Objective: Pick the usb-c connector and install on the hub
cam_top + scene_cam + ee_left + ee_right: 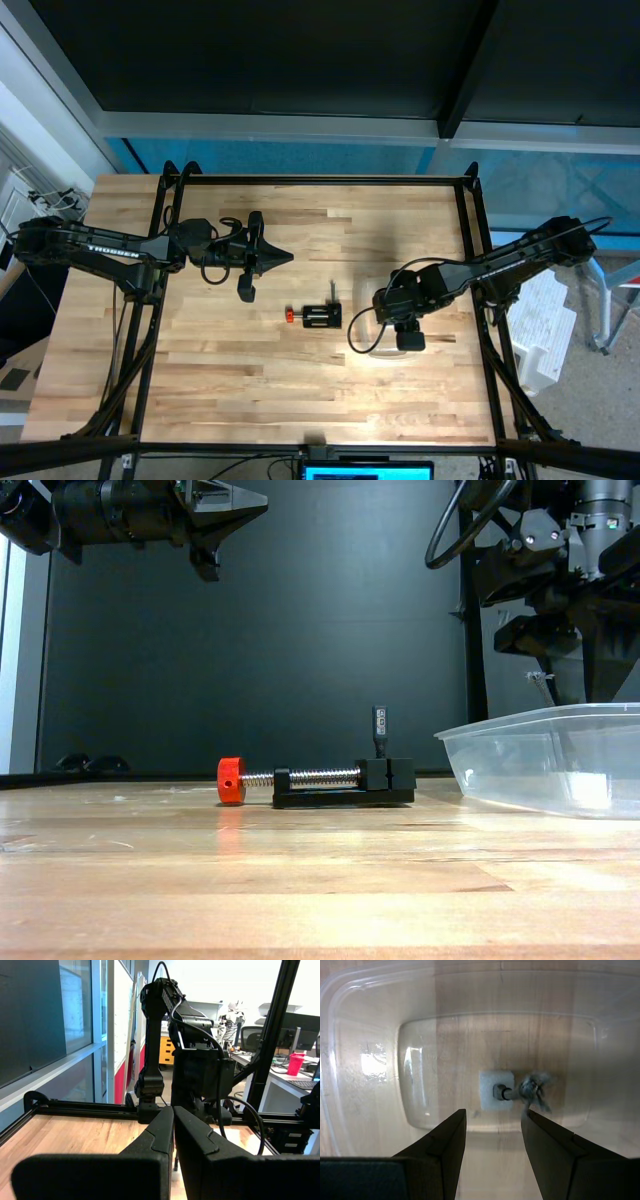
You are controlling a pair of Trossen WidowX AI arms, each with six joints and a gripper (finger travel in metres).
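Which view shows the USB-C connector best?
Right wrist view: small white USB-C connector lies free in clear plastic tub beneath open right claw. Low view: blur through the wall. Others: nothing. Shut left claw hovers at left.

Black arms (pixel 520 255), white TROSSEN lettering (pixel 112 253), looped cables (pixel 358 335), tapered black left claw (pixel 173 1108), right claw (pixel 493 1113)

Left pincer (pixel 262 500), right pincer (pixel 598 685) above clamp (pixel 335 781)
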